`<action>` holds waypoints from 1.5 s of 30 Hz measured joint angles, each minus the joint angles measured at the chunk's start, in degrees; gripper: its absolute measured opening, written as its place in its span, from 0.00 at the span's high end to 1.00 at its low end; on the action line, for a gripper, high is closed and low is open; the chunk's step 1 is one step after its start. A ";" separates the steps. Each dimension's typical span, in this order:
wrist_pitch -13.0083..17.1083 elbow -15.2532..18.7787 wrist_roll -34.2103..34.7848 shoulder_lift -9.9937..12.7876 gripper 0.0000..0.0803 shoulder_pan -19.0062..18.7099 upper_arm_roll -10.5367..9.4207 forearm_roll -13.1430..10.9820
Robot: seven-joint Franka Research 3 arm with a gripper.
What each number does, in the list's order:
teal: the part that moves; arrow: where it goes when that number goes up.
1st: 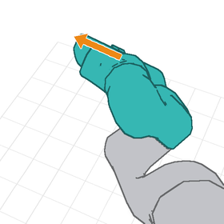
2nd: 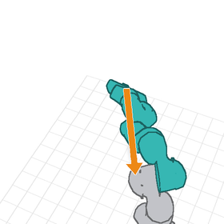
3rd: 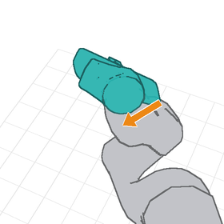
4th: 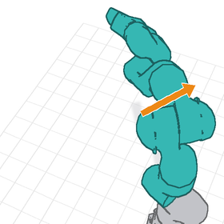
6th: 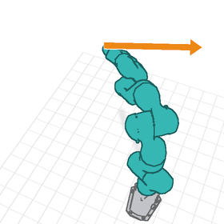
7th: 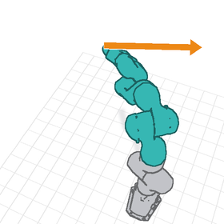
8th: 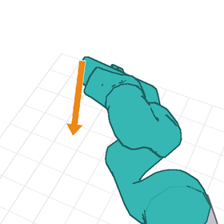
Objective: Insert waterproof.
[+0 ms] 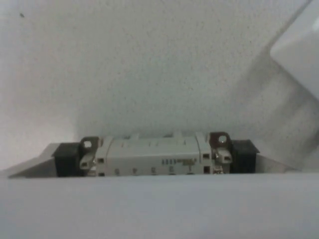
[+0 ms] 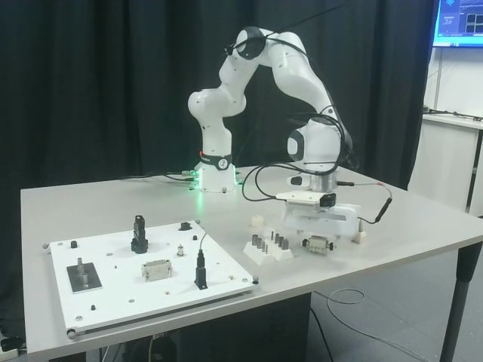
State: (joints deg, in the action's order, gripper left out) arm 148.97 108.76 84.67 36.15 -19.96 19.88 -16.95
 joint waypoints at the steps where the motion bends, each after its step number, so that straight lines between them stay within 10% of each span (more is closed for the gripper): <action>1: -0.03 0.00 0.00 -0.14 0.22 0.01 0.02 0.02; 25: -1.23 0.00 -12.50 -3.05 0.22 1.42 0.54 0.23; 45: -5.91 -0.21 -29.25 -7.20 0.22 4.23 7.89 0.91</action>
State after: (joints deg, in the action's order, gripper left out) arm 143.05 108.55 55.43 28.95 -15.73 27.78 -16.04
